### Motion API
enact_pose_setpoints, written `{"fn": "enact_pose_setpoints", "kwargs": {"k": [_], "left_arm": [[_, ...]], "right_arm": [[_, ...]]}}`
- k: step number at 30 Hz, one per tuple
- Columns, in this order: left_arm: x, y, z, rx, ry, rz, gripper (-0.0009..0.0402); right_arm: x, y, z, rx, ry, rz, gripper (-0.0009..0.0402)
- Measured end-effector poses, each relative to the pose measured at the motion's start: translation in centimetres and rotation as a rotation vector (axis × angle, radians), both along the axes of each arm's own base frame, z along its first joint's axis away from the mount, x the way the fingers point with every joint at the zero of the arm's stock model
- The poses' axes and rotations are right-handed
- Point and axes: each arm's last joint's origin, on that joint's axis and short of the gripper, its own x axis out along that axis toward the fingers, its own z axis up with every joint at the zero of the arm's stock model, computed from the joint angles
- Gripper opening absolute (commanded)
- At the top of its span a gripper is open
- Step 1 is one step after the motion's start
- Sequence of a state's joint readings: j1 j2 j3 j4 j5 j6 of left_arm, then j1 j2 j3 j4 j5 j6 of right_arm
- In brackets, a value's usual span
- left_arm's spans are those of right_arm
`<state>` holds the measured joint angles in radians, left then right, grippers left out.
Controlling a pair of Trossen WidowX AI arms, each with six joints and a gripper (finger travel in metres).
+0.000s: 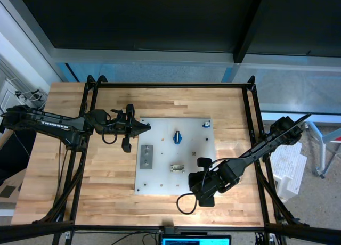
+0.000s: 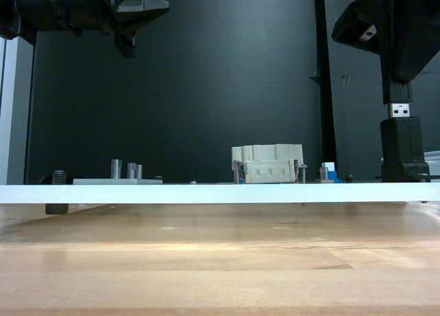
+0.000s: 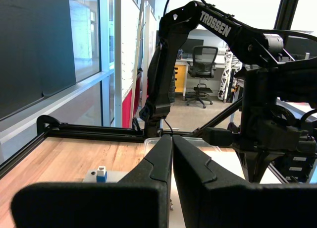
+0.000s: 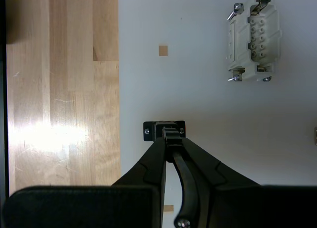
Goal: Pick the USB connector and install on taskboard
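My right gripper [image 4: 170, 137] has its fingers clamped on the USB connector [image 2: 400, 110]. It stands upright, silver end down, meeting the black socket [image 2: 403, 148] at the taskboard's [image 1: 160, 186] near right, so I judge the push goes straight down. My left gripper [image 1: 143, 127] hangs empty, fingers pressed together, over the taskboard's far-left edge.

The right gripper [image 4: 169, 139] is black. It sits low over the white taskboard [image 4: 213, 104] and pinches the USB connector [image 2: 401, 112], which is black with a shiny silver end. Past its tips is a cream plug block [image 4: 252, 37] with silver clips. Beside it the table [image 4: 59, 89] is light brown wood in long stripes. The left gripper [image 1: 144, 127] is black too, up high with its tips together. Near it are a grey block [image 1: 146, 155] and a blue part [image 1: 177, 137].
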<state>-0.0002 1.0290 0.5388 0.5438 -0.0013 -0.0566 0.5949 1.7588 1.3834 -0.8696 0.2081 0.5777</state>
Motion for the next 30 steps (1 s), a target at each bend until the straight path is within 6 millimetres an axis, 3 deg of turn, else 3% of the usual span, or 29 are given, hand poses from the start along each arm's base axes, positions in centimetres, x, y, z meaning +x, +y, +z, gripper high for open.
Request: {"fn": "enact_pose_setpoints", "kwargs": {"k": [30], "left_arm": [[0.0, 0.0, 0.0, 0.0, 0.0, 0.0, 0.0]], "right_arm": [[0.1, 0.0, -1.3, -0.01, 0.009, 0.007, 0.0]]}}
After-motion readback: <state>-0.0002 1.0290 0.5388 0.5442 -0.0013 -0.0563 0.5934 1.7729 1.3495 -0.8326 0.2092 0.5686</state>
